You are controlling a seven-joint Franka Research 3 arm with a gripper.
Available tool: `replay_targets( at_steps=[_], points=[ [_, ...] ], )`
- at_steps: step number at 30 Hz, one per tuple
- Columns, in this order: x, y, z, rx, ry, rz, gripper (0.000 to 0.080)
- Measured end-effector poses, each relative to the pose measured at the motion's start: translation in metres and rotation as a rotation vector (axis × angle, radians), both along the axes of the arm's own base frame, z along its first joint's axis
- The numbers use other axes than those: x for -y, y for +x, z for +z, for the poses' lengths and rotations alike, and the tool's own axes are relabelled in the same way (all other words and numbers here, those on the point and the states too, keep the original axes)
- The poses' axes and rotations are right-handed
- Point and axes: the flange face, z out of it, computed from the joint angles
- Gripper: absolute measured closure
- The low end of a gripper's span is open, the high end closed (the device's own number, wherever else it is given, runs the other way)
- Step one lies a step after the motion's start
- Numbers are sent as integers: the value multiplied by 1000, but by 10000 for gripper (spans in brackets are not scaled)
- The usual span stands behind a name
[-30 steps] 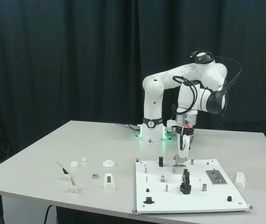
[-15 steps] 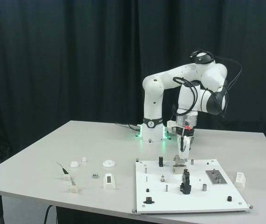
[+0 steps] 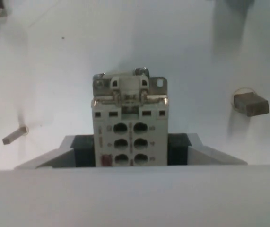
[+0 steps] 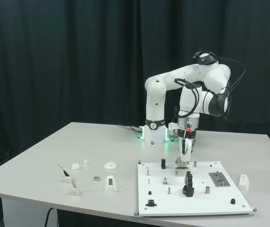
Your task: Insert waterproof.
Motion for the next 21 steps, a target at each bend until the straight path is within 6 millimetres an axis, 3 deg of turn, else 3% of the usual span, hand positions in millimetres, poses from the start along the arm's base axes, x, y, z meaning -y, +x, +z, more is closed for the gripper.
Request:
replay_targets(
  at_steps=[21],
  points=[
    [-1,7,-8,-8,-2,7,491]
  ],
)
